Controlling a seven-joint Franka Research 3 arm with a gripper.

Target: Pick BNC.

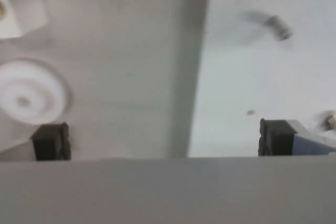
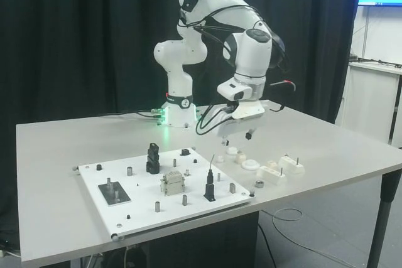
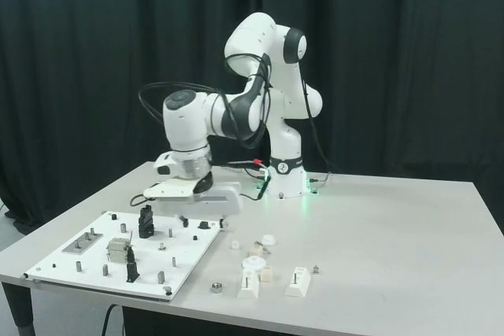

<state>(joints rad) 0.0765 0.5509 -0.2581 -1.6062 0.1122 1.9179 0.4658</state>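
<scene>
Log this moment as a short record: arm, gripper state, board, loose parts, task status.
arm: white Franka arm, bolted on the grey table, reaching down over the board's edge
gripper: gripper open, holding nothing, hanging above the table
board: white board at the table's front edge, carrying black connectors and small metal pegs
loose parts: small white blocks and a white round disc lying on the table beside the board
task status: nothing picked yet; which part is the BNC cannot be told

Blurred small part (image 1: 277, 27) on board
</scene>
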